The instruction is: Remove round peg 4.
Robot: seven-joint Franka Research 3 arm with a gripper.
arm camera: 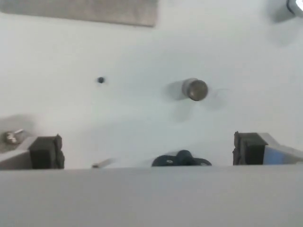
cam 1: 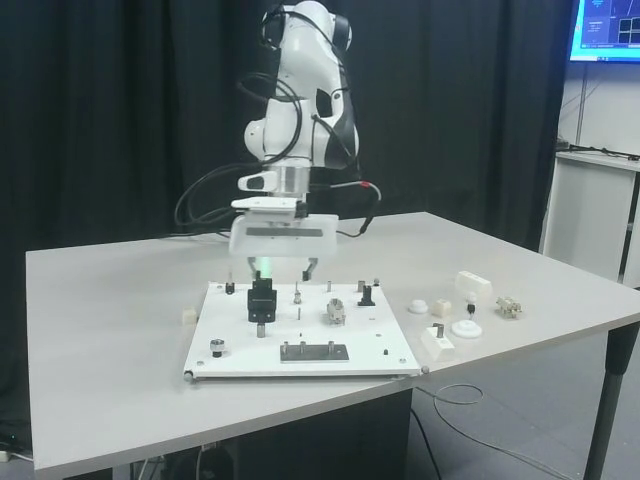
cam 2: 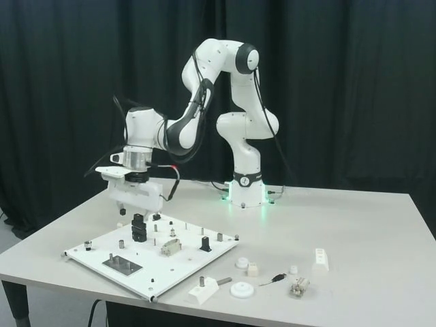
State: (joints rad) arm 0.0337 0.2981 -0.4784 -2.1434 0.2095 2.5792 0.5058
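In the wrist view a short grey round peg point(arm camera: 195, 89) stands upright on the white board point(arm camera: 142, 109). My gripper point(arm camera: 147, 149) is open, with its two black fingers point(arm camera: 46, 152) set wide apart and nothing between them. The peg lies beyond the line of the fingers and does not touch them. From the room views the gripper point(cam 1: 280, 272) point(cam 2: 136, 208) hovers above the back left part of the board point(cam 1: 240, 335) point(cam 2: 177, 272). Another round peg point(cam 1: 216, 347) point(cam 2: 87, 245) stands at the board's front left corner.
A black block point(cam 1: 262, 300) point(cam 2: 139, 228) stands on the board just below the gripper. A grey plate with pegs point(cam 1: 313, 352) point(cam 2: 122, 263) lies near the board's front edge. Loose white parts point(cam 1: 473, 285) point(cam 2: 242, 289) sit on the grey table beside the board.
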